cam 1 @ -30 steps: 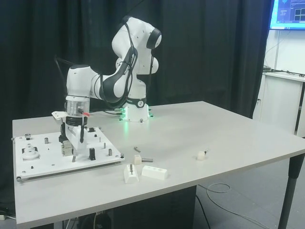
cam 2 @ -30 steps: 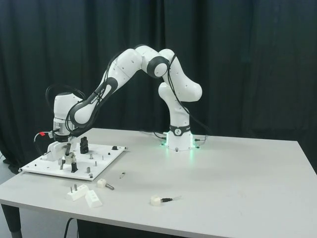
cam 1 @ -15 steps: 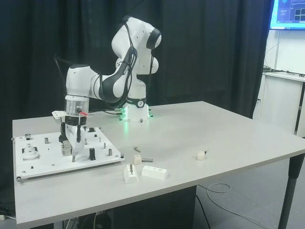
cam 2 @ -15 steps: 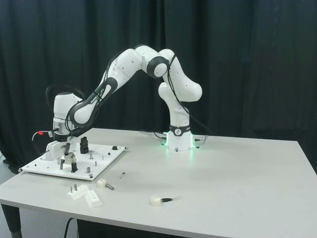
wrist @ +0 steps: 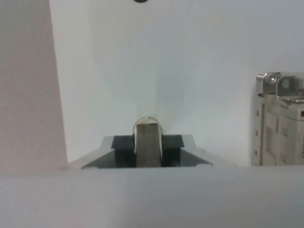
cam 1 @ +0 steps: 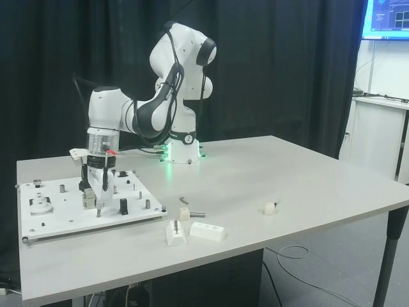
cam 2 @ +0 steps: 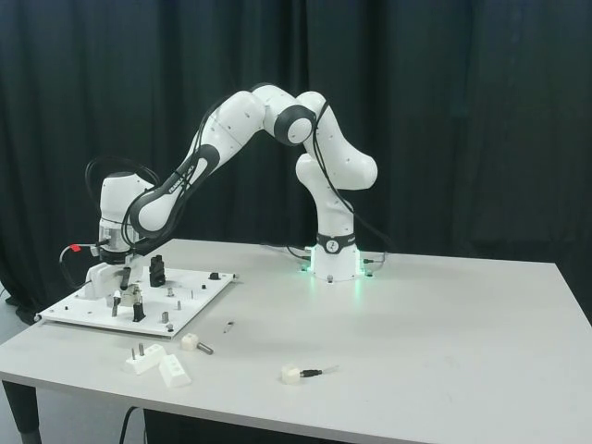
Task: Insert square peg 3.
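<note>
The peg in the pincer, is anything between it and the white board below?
Nothing visible blocks it. The peg hangs in the pincer over bare white board; the grey block stands off to one side.

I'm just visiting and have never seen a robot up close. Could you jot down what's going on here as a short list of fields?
Robot: one white arm, bolted to a grey table
Gripper: low over a white board, shut on a peg
Held item: peg, upright between the fingers
Board: carries small pegs and black parts
Loose on table: two white blocks near the board, a small white piece further off
Backdrop: black curtain
</note>
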Controlling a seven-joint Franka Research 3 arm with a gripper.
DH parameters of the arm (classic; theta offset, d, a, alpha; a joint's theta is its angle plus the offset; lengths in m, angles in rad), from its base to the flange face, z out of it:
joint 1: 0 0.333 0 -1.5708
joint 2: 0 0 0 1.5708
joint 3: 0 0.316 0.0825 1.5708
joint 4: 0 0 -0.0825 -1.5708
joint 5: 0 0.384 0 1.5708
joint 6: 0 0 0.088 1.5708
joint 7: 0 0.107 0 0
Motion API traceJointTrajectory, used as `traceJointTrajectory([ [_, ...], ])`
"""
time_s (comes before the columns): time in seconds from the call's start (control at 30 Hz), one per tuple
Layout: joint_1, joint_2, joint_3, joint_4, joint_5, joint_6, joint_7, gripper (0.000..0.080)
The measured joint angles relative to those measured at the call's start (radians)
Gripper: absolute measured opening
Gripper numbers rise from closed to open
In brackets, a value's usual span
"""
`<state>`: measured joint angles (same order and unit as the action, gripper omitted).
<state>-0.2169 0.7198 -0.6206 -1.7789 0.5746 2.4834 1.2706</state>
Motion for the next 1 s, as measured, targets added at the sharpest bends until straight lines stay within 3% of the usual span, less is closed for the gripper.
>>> traceJointTrajectory([
  [1.0,0.0,0.006,-0.001,-0.001,-0.011,0.031,0.0,0.0114],
])
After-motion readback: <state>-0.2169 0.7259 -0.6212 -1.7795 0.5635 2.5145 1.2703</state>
